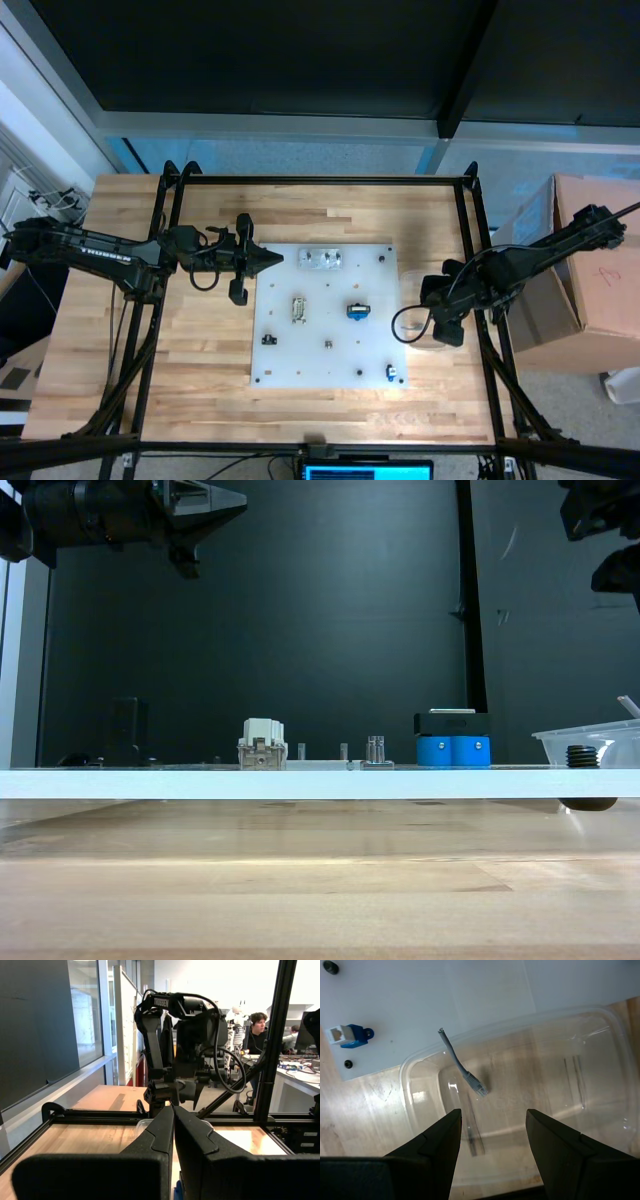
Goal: Remove the RJ45 connector from the taskboard and place in the container
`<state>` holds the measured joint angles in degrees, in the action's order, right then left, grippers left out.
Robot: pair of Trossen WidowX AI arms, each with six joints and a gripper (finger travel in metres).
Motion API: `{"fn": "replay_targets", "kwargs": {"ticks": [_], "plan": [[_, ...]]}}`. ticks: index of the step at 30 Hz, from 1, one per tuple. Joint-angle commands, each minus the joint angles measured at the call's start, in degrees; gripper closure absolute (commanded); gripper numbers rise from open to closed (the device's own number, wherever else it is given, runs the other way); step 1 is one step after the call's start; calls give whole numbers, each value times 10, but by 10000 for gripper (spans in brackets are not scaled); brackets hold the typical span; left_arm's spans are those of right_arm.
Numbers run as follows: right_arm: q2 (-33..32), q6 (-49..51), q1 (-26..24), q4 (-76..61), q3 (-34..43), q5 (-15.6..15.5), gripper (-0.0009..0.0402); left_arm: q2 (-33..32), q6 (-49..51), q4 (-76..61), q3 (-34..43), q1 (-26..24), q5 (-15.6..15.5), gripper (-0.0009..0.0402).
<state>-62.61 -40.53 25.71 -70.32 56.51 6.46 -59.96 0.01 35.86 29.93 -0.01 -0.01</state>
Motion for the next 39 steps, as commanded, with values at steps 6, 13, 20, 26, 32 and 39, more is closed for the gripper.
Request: {"fn": "replay_targets", "kwargs": {"ticks": [6, 13, 20, 26, 32, 39], "plan": [[0, 10, -2, -5, 6, 3, 215, 0, 0, 0, 0, 0, 0, 393], [5, 78, -28, 104, 6, 50, 216, 0, 0, 0, 0, 0, 0, 393], [11, 188, -58, 265, -5, 81, 251, 0, 0, 0, 0, 0, 0, 393], [18, 278, -104, 417, -31, 89, 298, 0, 0, 0, 0, 0, 0, 393], [26, 342, -146, 576, -68, 84, 356, 0, 0, 0, 0, 0, 0, 393], [32, 365, -220, 750, -116, -16, 391, 0, 0, 0, 0, 0, 0, 393]]}}
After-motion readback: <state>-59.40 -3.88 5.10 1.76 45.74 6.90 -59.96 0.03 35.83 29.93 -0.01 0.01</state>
